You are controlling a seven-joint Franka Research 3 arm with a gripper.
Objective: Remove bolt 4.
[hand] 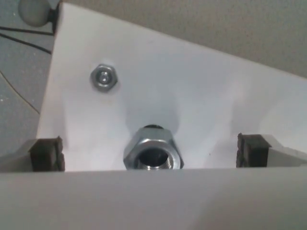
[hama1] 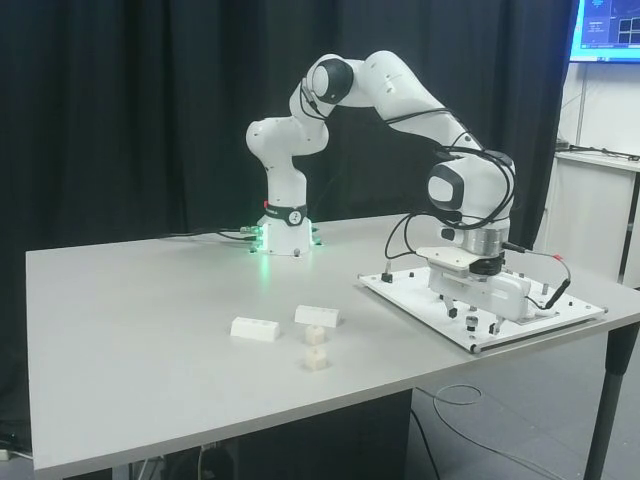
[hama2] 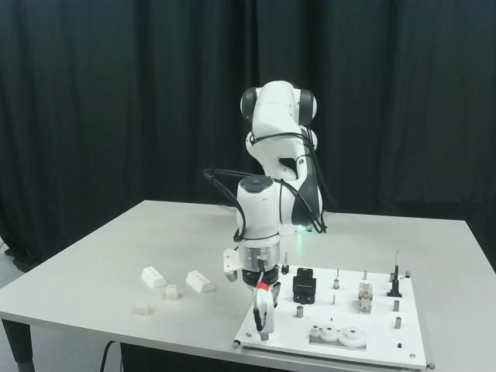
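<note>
A large grey hex-headed bolt (hand: pixel 153 154) stands on the white board (hand: pixel 192 81), near its front corner. In the wrist view my gripper (hand: pixel 149 152) is open. Its black fingertips (hand: pixel 46 154) stand wide apart on either side of the bolt and do not touch it. A smaller hex bolt (hand: pixel 104 77) sits further along the board. In the room views my gripper (hama1: pixel 468 300) (hama2: pixel 262 329) hangs low over the board (hama2: pixel 372 341) at its front left corner and hides the bolt there.
Elsewhere on the board stand a black block (hama2: pixel 304 285), white gears (hama2: pixel 341 335) and several small pegs (hama2: pixel 336 277). Three white blocks (hama1: pixel 255 328) (hama1: pixel 316 316) (hama1: pixel 315 357) lie on the grey table (hama1: pixel 150 300) beside the board. Black cables (hand: pixel 19 38) run past the board's corner.
</note>
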